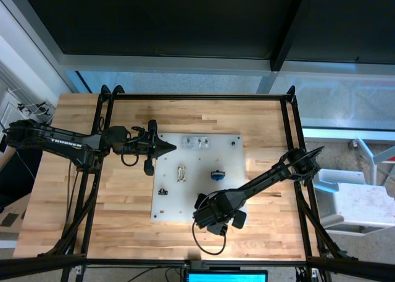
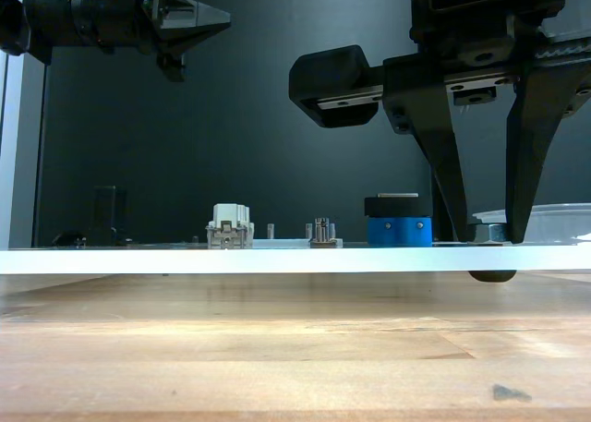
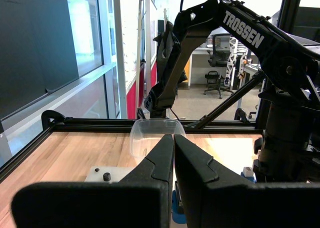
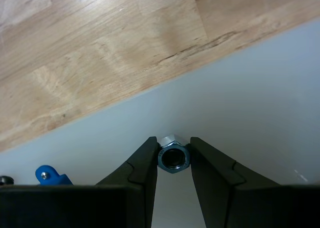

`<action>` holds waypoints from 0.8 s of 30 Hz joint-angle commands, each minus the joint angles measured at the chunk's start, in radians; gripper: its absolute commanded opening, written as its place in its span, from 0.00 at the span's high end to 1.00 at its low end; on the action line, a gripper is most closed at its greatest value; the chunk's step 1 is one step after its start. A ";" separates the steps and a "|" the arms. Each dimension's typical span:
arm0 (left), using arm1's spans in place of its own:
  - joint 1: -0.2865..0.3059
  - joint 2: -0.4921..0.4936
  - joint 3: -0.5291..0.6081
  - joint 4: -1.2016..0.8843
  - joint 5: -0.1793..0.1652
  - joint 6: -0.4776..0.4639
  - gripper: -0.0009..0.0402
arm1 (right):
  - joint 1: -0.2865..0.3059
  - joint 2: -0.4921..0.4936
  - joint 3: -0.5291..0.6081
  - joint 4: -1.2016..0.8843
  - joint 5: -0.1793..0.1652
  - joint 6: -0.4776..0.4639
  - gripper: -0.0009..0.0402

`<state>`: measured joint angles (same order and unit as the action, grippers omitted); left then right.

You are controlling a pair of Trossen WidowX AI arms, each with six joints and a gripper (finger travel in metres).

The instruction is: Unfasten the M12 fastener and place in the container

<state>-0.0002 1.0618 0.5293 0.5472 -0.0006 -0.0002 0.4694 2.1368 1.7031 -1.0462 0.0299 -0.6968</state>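
Worktop (image 2: 277, 348): pale wood planks, carrying a flat white board (image 1: 179, 205).

Right end effector (image 2: 487, 230): lowered to the board's near right edge with its fingertips at board level. Its two fingers pinch the M12 nut (image 4: 173, 158) by opposite flats.

M12 nut: small, silver and hexagonal, with a dark bore. It sits low on the white board between those fingertips. Whether it is on its stud cannot be told, since no ribs show.

Blue block (image 2: 398, 230): black-capped, mid-board, just left of the right end effector in the low view.

Grey connector (image 2: 229, 228): mid-board, left of the blue block.

Container (image 2: 554, 221): a clear shallow tray on the worktop beside the board's right edge, beyond the nut and apart from it.

Left end effector (image 3: 173, 145): held high over the board's far left edge. Its fingers are pressed together with nothing between them.
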 commanded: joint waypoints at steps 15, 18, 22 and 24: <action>0.000 0.000 0.000 0.000 0.000 0.000 0.98 | 0.000 0.000 0.001 -0.004 0.004 0.000 0.65; 0.000 0.000 0.000 0.000 0.000 0.000 0.98 | 0.000 -0.006 0.001 -0.005 0.004 0.009 0.60; 0.000 0.000 0.000 0.000 0.000 0.000 0.98 | 0.003 -0.024 0.001 -0.018 0.004 0.019 0.53; 0.000 0.000 0.000 0.000 0.000 0.000 0.98 | 0.005 -0.034 0.001 -0.023 0.002 0.087 0.52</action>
<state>-0.0002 1.0618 0.5289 0.5468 -0.0010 -0.0006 0.4709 2.1082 1.7035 -1.0626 0.0479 -0.6552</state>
